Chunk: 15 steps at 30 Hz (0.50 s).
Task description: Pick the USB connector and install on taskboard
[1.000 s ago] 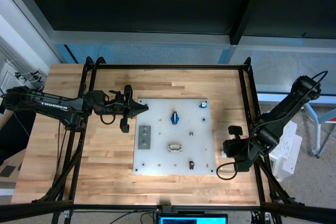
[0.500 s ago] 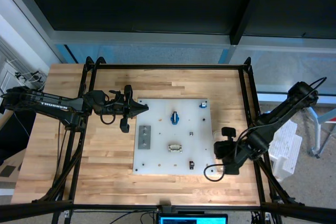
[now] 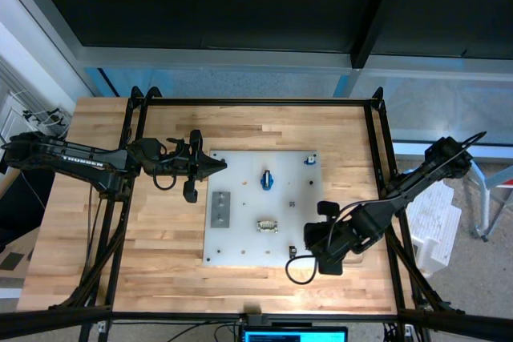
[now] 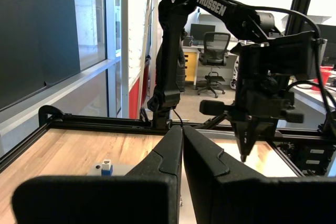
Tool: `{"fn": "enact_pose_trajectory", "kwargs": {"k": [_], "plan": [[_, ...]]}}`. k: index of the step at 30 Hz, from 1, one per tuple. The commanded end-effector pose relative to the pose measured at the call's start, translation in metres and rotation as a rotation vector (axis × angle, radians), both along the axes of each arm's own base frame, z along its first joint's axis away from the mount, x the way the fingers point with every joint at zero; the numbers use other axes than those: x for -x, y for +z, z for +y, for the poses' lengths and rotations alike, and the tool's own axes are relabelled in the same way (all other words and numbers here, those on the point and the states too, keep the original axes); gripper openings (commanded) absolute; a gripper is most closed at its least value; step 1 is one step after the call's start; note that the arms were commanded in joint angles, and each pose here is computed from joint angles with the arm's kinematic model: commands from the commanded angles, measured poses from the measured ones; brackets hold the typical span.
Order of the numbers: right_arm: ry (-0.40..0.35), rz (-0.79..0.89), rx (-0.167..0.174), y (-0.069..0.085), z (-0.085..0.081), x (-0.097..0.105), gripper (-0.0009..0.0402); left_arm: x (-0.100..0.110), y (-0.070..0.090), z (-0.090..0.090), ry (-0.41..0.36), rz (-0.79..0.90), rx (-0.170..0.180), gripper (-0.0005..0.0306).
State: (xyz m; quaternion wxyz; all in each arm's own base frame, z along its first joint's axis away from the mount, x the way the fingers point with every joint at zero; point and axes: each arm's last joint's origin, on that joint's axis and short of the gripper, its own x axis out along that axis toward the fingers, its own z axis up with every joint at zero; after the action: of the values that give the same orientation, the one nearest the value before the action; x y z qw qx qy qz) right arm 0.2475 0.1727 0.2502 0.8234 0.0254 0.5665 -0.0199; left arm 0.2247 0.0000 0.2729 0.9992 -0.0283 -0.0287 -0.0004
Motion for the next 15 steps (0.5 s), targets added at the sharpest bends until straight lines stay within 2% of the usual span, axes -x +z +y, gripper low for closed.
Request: {"fn": "enact_pose_trajectory", "kwargs": {"k": [1, 15], "plan": [[0.000, 0.003, 0.001, -0.001, 0.003, -0.008, 0.0000, 0.000, 0.000, 0.000, 0.000, 0.000, 0.000, 0.0000], [0.003, -0.002, -0.001, 0.000, 0.009, -0.037, 0.0000, 0.000, 0.000, 0.000, 0.000, 0.000, 0.000, 0.0000]]}}
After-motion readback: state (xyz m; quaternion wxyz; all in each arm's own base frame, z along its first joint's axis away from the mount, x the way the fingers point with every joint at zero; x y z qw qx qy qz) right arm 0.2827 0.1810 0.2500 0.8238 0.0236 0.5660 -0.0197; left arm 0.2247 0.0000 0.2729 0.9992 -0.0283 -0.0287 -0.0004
